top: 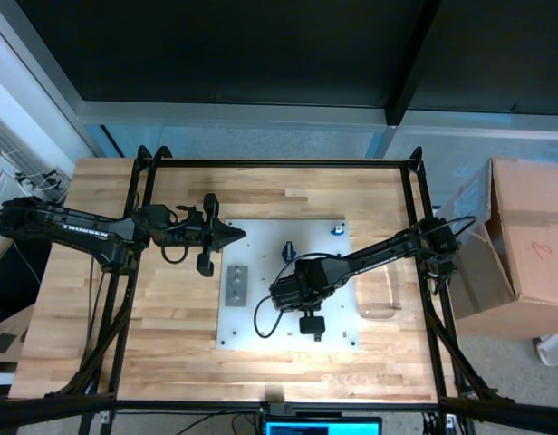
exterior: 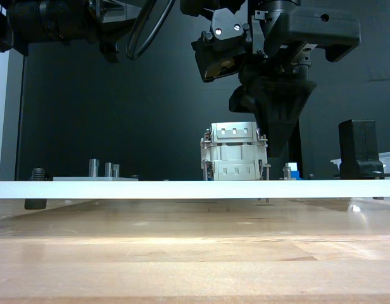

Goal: Remove the HAN10E connector from the taskboard and place in the container

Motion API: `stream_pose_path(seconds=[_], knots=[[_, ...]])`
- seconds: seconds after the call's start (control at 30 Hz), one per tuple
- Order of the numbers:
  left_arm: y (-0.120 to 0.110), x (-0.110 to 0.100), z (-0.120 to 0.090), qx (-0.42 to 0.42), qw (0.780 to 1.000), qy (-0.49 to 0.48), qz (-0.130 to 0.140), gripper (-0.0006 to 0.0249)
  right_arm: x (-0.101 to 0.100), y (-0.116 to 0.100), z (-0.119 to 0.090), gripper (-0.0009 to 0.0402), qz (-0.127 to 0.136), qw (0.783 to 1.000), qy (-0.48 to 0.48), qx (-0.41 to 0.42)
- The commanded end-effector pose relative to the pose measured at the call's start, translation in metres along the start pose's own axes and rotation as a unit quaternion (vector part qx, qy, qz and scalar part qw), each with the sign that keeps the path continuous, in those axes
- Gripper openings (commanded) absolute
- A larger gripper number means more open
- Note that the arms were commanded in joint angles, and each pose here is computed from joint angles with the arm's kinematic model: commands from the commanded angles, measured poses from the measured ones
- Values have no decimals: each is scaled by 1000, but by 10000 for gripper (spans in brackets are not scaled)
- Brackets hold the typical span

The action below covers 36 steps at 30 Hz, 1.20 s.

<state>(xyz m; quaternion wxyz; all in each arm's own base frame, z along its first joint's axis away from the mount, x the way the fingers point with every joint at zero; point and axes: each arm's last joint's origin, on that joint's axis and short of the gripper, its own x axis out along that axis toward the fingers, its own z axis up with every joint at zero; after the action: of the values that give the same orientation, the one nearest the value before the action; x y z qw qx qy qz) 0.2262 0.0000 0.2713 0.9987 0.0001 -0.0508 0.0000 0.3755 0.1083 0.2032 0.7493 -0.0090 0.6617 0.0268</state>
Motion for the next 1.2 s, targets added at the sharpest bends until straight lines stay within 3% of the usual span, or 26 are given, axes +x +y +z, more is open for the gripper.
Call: stream_pose_path(seconds=[0.03,0.5,0.97,1.2], knots=[[0,0,0,0,1000,0,0,0,0,0,0,0,0,1000,-1,0],[0,0,0,0,1000,0,0,0,-4,2,-1,0,1,1000,4,-2],[0,0,0,0,1000,0,0,0,-70,5,9,0,7,1000,-26,2],[0,0,0,0,1000,0,0,0,-83,4,9,0,7,1000,-29,4]])
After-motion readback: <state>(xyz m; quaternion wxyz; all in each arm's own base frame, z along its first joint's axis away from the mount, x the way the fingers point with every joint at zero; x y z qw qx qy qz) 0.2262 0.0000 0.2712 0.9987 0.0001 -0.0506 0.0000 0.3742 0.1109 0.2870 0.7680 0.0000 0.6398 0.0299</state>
